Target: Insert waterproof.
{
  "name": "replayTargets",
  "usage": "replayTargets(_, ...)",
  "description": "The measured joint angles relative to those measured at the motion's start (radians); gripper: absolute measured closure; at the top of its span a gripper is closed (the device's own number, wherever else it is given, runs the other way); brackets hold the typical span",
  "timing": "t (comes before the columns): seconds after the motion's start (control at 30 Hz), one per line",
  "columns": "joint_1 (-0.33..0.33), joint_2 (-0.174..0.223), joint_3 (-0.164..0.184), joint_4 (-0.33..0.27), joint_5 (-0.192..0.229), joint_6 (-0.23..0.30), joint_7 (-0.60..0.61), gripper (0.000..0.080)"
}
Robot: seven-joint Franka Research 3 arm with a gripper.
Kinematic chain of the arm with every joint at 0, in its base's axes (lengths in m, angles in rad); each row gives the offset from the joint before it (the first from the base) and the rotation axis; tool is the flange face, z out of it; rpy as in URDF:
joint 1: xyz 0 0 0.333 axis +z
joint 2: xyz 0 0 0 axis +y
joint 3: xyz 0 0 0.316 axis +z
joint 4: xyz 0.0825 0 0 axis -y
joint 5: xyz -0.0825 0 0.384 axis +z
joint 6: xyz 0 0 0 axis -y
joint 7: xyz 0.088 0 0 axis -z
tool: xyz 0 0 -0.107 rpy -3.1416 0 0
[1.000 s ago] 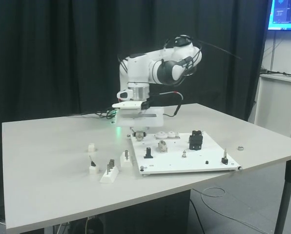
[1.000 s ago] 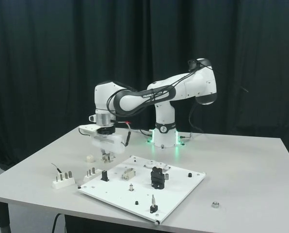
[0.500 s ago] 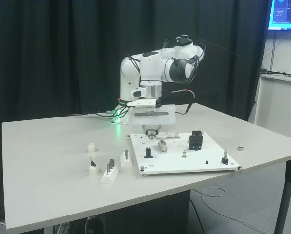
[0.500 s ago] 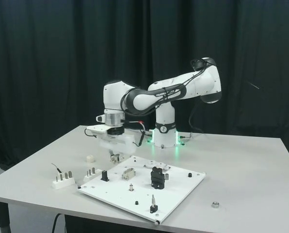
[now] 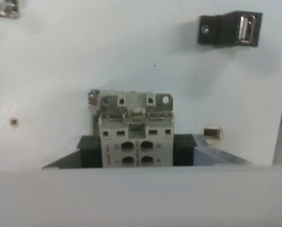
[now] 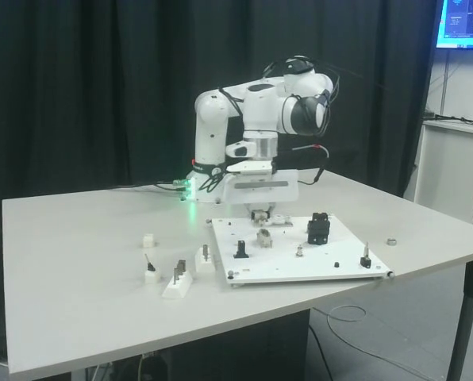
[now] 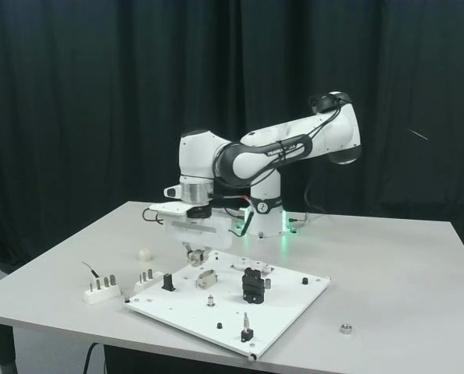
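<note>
Nearest the front edge of the grey desk [image 6: 86, 317], toward its left corner in the first room view, stand small white blocks with upright pins [image 6: 178, 279], and a little behind them a single small white cube [image 6: 148, 239]. Beside these, toward the right half of the desk, lies the flat white square assembly board [image 6: 300, 262], its near corner reaching almost to the front edge. On the board stand a small black bracket [image 6: 240, 249], a black boxy connector housing [image 6: 317, 228] and a short black post near the right corner [image 6: 364, 259]; off the board, just beside the desk's right edge, sits a small grey nut [image 6: 392, 239]. Over the board's rear part hangs the claw [image 5: 136, 158], clenched on the grey waterproof connector with four round ports [image 5: 136, 144], which it holds just above the board; in the wrist view a black USB socket block [image 5: 231, 30] lies on the board well apart from it. At the back of the desk the white robot arm [image 7: 279, 152] rises from its base, where a green light [image 6: 186, 188] glows. Behind everything hangs a black curtain [image 7: 76, 101].
</note>
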Motion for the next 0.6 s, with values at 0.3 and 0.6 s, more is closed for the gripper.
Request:
replayTargets(0.3,0.016,-0.003,0.019,0.001,0.000,0.033,0.035,0.0492)
replayTargets(0.6,0.014,-0.003,0.039,0.011,-0.002,0.034,0.093,0.0492)
